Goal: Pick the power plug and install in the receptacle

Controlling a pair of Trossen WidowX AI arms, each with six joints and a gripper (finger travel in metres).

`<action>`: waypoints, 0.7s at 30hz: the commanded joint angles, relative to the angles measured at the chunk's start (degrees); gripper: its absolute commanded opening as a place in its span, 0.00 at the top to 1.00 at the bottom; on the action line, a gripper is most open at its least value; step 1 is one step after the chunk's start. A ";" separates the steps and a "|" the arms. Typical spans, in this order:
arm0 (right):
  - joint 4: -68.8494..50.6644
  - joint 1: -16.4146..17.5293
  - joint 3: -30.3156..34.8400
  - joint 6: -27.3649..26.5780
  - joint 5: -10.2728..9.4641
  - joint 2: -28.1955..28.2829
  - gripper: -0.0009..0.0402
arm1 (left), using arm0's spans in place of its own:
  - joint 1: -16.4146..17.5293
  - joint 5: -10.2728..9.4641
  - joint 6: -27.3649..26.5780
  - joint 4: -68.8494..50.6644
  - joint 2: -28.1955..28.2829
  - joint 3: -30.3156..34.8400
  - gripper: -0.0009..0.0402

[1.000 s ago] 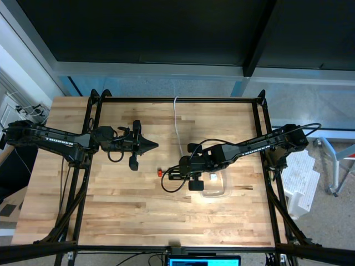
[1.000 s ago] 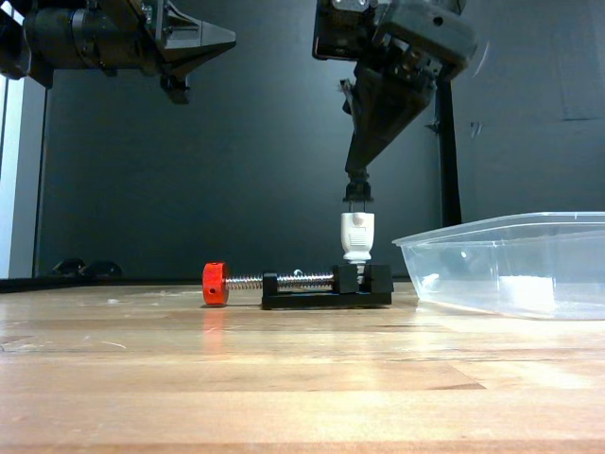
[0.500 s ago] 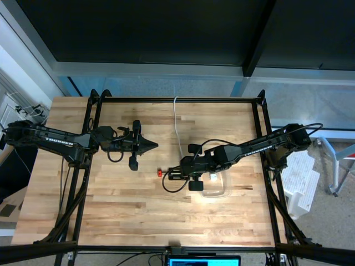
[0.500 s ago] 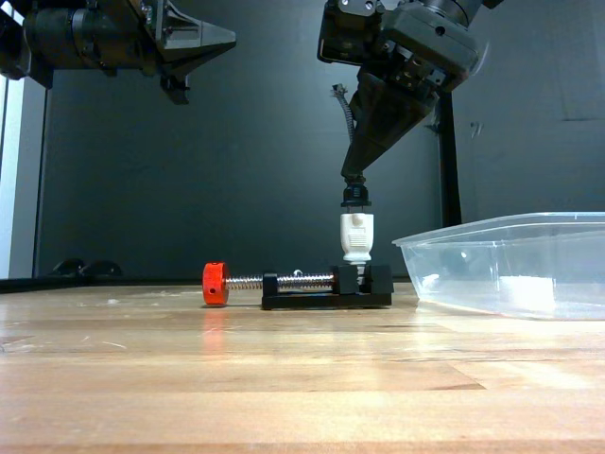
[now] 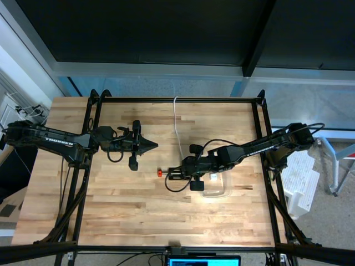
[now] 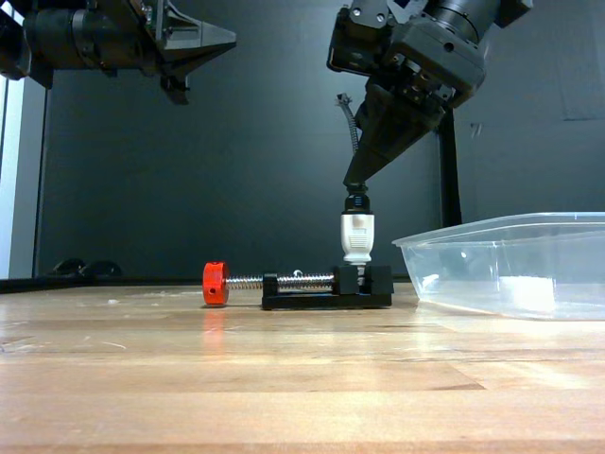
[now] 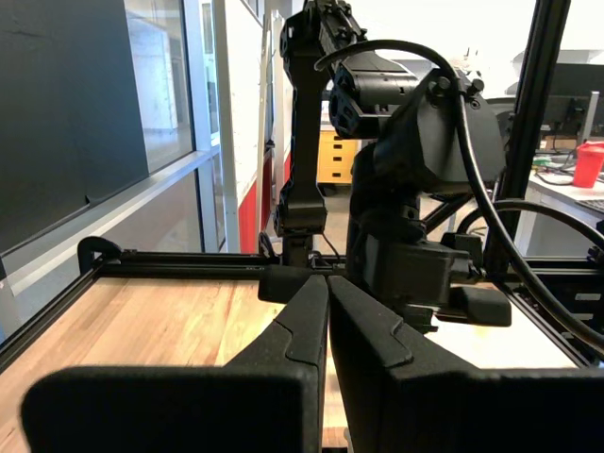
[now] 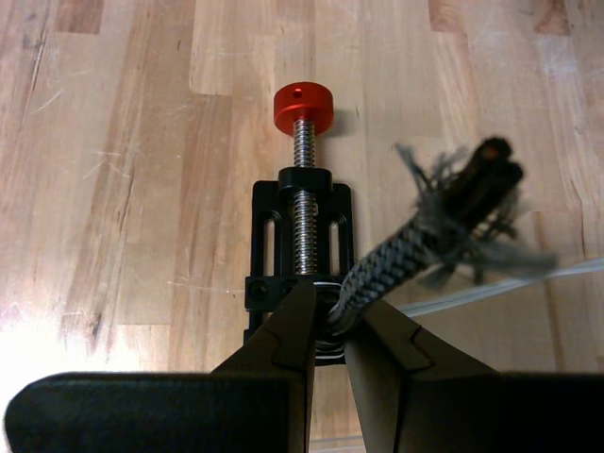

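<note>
**Plug on the socket, grip not yet released**

High view: the left gripper (image 5: 150, 146) hangs over bare wood, well apart from the work. The right gripper (image 5: 178, 173) sits directly over the receptacle (image 5: 166, 173), just beside the clear tray (image 5: 217, 192). The arm hides the plug here.

Low view: the power plug (image 6: 356, 201) stands upright on the white socket face (image 6: 356, 236), touching it with no gap that I can make out. The right gripper's tips pinch it from above. The red-orange knob (image 6: 215, 283) points away from the tray.

Left wrist view: the left jaws are together and hold nothing.

Right wrist view: the right jaws are clamped on the plug's upper end, where a frayed braided cord (image 8: 415, 241) leaves it, with the black fixture straight below.

The pick looks done, and the insertion looks done or very nearly so — whether the plug is pressed fully home cannot be told. What seems left is a last push if needed, then opening the jaws and lifting clear.
</note>
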 commanded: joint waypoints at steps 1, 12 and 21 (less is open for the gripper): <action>0.22 -0.02 -1.49 -0.02 -0.17 -0.13 0.98 | 0.00 0.00 0.00 0.07 0.02 0.00 0.98; 0.00 -0.04 0.17 -0.02 -0.48 -0.31 0.94 | 0.02 0.00 0.00 0.04 0.02 0.00 0.98; -1.20 -0.04 1.75 0.00 -0.46 -0.44 0.78 | 0.00 0.00 0.00 0.04 0.02 0.00 0.98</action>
